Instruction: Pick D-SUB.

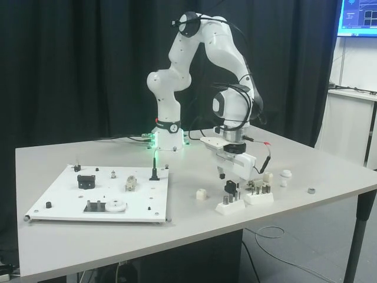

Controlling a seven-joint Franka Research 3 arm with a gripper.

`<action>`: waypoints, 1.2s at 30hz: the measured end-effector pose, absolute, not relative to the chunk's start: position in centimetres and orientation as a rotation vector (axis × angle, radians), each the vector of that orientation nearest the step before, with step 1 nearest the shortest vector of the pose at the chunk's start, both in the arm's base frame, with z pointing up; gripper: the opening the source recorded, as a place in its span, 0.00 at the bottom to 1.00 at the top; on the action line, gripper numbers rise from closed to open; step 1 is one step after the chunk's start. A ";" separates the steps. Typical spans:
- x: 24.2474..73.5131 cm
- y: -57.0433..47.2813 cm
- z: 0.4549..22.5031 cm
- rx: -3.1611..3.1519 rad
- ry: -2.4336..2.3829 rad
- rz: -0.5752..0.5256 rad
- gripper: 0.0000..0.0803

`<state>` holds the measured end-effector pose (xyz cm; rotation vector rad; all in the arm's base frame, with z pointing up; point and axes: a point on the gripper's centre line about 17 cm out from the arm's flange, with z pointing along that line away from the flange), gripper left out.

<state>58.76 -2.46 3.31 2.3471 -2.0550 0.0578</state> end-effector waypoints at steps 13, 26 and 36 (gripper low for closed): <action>58.9 -2.6 2.5 2.349 -2.059 0.068 1.00; 59.3 -2.9 2.1 2.355 -2.054 0.094 0.58; 59.7 -3.2 2.4 2.362 -2.053 0.106 0.50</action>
